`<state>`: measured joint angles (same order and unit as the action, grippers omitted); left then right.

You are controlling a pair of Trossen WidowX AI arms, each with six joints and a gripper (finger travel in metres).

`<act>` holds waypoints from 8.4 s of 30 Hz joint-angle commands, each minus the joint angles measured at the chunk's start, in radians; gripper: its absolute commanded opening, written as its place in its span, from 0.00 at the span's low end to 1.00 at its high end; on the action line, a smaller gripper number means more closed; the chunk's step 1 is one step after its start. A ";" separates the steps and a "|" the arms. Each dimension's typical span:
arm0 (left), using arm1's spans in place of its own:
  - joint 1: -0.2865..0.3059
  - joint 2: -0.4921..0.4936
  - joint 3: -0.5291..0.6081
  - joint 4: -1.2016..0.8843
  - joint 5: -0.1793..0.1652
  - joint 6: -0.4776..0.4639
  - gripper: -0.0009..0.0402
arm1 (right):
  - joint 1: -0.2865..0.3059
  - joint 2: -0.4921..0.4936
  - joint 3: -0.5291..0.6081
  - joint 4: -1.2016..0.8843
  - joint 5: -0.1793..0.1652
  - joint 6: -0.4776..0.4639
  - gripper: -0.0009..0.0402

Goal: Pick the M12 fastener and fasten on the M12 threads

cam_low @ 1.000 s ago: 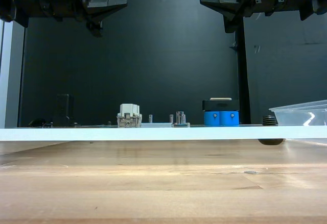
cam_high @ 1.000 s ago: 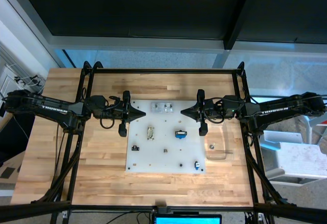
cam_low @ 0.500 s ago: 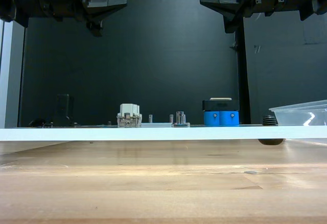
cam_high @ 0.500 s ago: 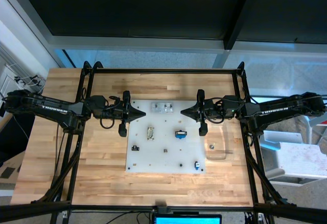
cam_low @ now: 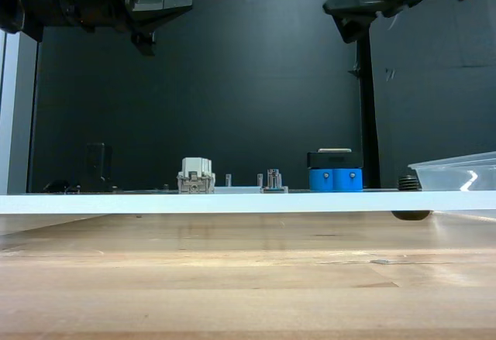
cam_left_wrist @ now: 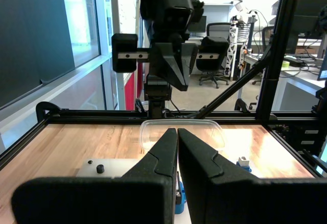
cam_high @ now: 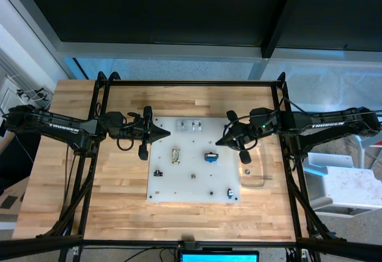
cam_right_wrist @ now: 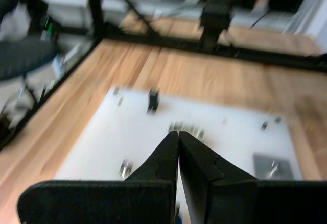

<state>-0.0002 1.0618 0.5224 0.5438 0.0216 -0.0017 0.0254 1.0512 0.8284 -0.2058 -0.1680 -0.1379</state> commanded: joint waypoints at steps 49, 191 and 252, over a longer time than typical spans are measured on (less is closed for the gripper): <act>0.000 0.000 0.000 0.000 0.000 0.000 0.02 | 0.308 0.333 0.252 -1.047 0.195 -0.870 0.20; 0.000 0.000 0.000 0.000 0.000 0.000 0.02 | 0.381 0.498 0.339 -0.886 0.177 -0.897 0.09; 0.000 0.000 0.000 0.002 0.000 0.000 0.02 | 0.415 1.069 0.883 -0.887 0.164 -1.044 0.09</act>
<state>-0.0002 1.0622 0.5224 0.5434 0.0216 -0.0017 0.4389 2.1170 1.7126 -1.0916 -0.0036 -1.1824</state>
